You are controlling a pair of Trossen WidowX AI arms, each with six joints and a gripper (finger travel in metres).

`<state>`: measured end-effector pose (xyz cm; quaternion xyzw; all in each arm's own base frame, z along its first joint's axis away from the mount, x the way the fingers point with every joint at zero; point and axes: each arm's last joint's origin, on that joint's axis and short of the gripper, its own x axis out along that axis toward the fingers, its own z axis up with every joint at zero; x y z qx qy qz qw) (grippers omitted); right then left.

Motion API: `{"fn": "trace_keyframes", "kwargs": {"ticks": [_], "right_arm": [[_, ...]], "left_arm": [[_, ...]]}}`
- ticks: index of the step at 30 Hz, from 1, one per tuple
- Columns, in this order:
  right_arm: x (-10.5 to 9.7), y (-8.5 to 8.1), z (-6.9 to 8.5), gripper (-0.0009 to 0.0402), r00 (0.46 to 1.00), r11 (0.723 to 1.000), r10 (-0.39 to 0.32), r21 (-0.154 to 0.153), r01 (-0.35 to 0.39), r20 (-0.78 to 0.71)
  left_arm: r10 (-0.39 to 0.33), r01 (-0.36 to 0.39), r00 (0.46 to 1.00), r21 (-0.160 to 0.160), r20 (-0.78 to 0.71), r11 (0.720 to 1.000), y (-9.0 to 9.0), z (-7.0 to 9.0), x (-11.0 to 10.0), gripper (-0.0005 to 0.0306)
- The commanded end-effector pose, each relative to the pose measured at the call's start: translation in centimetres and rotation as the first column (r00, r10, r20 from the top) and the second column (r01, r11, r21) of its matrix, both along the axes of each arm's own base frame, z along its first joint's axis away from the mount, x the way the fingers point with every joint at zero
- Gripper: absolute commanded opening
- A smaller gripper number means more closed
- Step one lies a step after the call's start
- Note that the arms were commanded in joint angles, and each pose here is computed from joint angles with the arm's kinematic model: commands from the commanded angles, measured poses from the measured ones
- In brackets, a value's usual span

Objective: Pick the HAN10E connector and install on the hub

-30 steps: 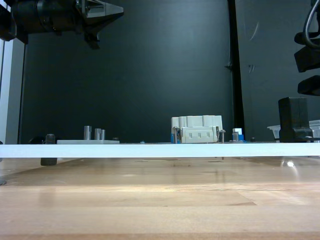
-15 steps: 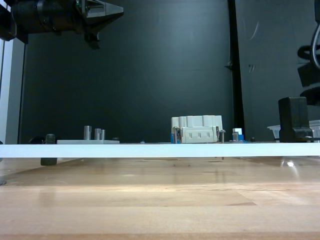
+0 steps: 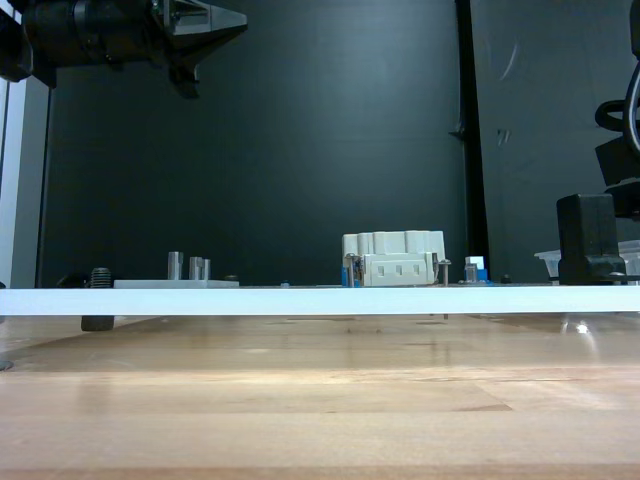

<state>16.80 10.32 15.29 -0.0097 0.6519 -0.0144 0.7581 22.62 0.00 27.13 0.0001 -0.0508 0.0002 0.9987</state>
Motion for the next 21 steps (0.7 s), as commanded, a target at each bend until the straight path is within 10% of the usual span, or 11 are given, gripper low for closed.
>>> {"fn": "trace_keyframes", "kwargs": {"ticks": [1,21], "right_arm": [[0.01,0.03,0.03,0.0188,1.0,1.0,0.0,0.0,0.0,0.001],[-0.07,0.13,0.03,0.0188,1.0,1.0,0.007,0.0,-0.007,0.0]], "left_arm": [[0.0,0.0,1.0,0.0,0.0,1.0,0.0,-0.01,0.01,0.0],[0.0,0.0,1.0,0.0,0.0,1.0,0.0,-0.01,0.01,0.0]]}}
